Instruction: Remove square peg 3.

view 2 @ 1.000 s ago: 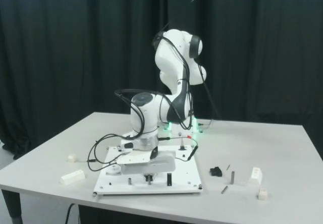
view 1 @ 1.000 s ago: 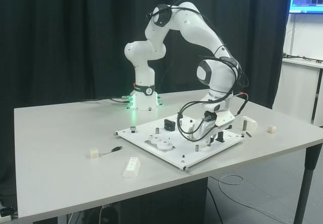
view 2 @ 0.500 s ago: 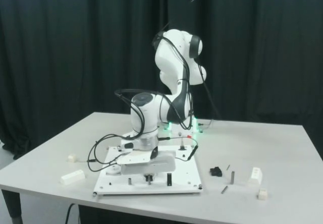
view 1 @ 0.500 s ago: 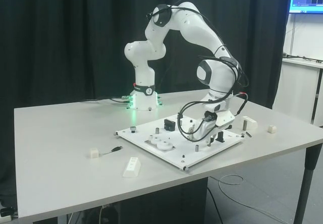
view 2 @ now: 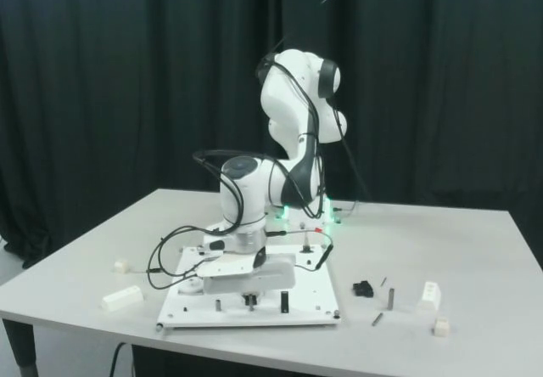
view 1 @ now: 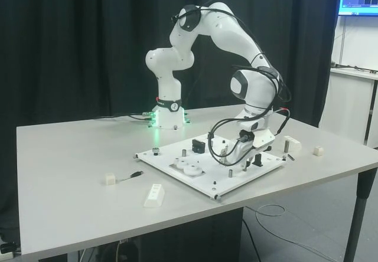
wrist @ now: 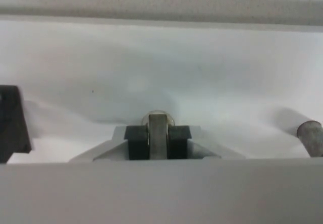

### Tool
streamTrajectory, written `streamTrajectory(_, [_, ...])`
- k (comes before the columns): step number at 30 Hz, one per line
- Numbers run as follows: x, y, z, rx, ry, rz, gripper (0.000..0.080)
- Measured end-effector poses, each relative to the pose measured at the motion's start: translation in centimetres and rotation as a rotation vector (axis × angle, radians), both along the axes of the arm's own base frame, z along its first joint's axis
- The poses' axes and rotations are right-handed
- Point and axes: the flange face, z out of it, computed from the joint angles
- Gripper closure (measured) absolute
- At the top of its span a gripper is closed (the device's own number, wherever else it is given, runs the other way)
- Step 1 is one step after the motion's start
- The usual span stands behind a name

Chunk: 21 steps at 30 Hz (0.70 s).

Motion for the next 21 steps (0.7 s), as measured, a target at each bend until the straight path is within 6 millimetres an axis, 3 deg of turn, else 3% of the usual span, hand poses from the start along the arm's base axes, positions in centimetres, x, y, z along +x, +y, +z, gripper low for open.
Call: streamTrajectory(21, [1.0, 0.67, 0.09, -0.043, 0.075, 0.007, 0.0726])
